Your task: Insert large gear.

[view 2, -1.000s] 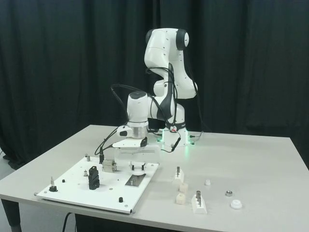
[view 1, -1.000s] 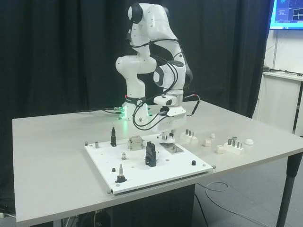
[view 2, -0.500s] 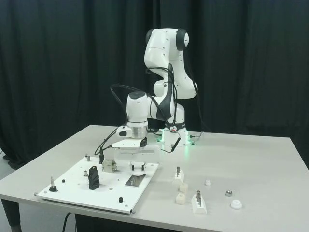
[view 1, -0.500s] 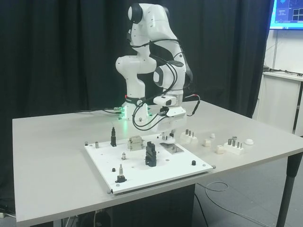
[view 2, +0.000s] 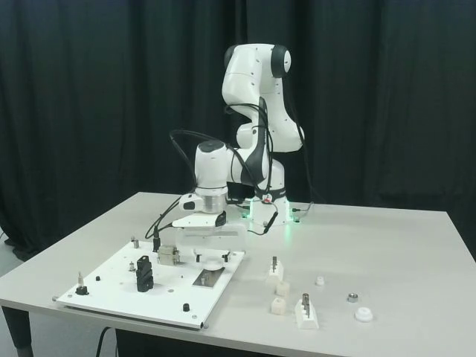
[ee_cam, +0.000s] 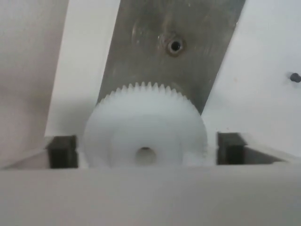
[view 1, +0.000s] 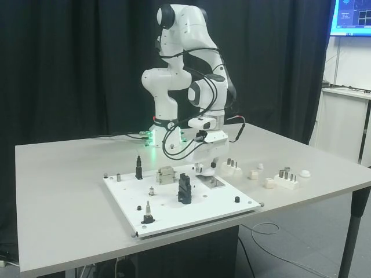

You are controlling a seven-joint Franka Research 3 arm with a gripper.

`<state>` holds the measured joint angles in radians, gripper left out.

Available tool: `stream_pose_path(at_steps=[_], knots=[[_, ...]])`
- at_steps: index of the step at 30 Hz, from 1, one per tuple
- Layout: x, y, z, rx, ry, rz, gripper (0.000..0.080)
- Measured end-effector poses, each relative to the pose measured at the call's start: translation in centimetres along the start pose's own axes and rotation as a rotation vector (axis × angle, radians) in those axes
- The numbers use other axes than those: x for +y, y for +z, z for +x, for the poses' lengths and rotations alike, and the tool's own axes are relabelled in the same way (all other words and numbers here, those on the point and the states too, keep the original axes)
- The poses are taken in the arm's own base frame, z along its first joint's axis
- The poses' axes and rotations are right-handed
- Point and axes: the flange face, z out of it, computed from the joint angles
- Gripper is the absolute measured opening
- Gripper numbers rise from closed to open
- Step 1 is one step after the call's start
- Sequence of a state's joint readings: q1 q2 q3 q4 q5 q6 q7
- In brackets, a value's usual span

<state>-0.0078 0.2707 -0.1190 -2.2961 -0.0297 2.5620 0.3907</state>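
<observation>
We see the hand (ee_cam: pixel 143 150) clamped on the large gear (ee_cam: pixel 145 125), its two black fingertips (ee_cam: pixel 62 151) pressed against opposite sides of the toothed white disc. In the wrist view the gear fills the middle of the frame, its bore showing as a small dark hole at its centre. Behind the gear lies a grey metal plate (ee_cam: pixel 174 52) with a single small hole in it, set into the white board (ee_cam: pixel 263 84).

In the first room view the hand (view 1: pixel 207 164) sits just right of centre, low over the white board (view 1: pixel 179 200), with the gear (view 1: pixel 205 169) a small white shape beneath it, above the grey plate (view 1: pixel 215 182). We cannot tell from here whether the gear touches the plate. A black block (view 1: pixel 184 189) stands on the board at centre frame, and a tall black post (view 1: pixel 138 167) stands to its upper left.

In the second room view the hand (view 2: pixel 210 249) is left of centre and the gear (view 2: pixel 212 262) hangs under it, above the grey plate (view 2: pixel 207 277). To the lower right of the frame, several small white parts (view 2: pixel 305 312) rest on the grey desk (view 2: pixel 387 253), well apart from the board (view 2: pixel 119 297). The white arm (view 2: pixel 256 111) rises at the upper middle against a black curtain (view 2: pixel 89 89).
</observation>
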Motion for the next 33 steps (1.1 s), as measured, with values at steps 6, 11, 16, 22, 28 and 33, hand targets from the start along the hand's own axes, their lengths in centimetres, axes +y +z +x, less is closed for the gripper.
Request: stream_pose_path(at_steps=[6,11,16,22,28,33], knots=[[0.3,-0.2,0.3,0.005,0.007,0.0,0.0697],[0.9,-0.6,1.0,0.013,0.022,-0.002,0.0781],[1.7,-1.1,1.7,0.013,0.038,-0.007,0.0795],[2.4,-1.7,2.4,0.003,0.062,-0.016,0.08],[2.8,-2.1,3.0,-0.003,0.087,-0.022,0.08],[3.1,-2.3,3.2,-0.005,0.096,-0.024,0.08]])
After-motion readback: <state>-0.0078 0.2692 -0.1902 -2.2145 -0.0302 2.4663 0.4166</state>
